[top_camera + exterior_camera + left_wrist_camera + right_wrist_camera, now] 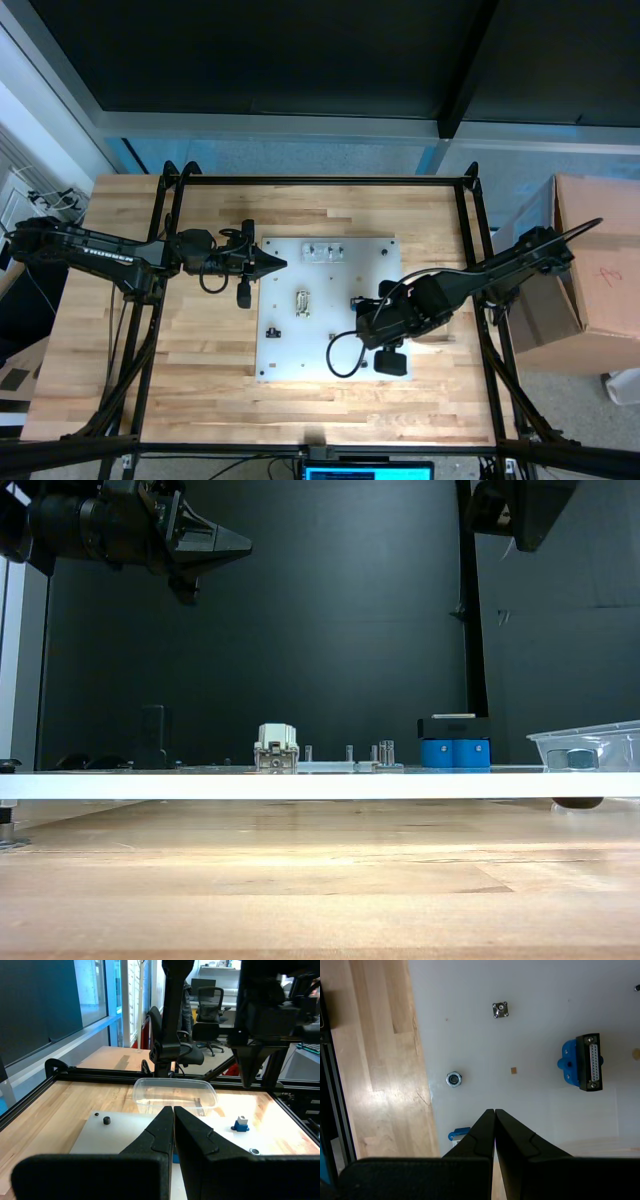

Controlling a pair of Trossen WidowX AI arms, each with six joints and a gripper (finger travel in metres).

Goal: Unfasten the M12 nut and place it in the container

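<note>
The right gripper [494, 1111] hung fingers-down over the near right part of the white board [545, 1010], its fingers pressed together with nothing between them. The M12 nut [453, 1079] sat on the board below it, close to the board's right edge where the wooden table [375, 1060] began. The left gripper [281, 264] was held high over the board's left edge, pointing right, its fingers likewise together and empty.

The clear container [172, 1080] stood at the board's right side, and the left wrist view showed nothing in it. In the low view the nut seemed to lie inside the container, but the right wrist view placed it on the board.

The nut was a small silver hexagon with a dark centre, seated low on its stud with no ribs showing.

In the high view the right arm covered the nut and most of the container, so whether the container rested on board or table could not be told. The low view cut the container off at its right.
</note>
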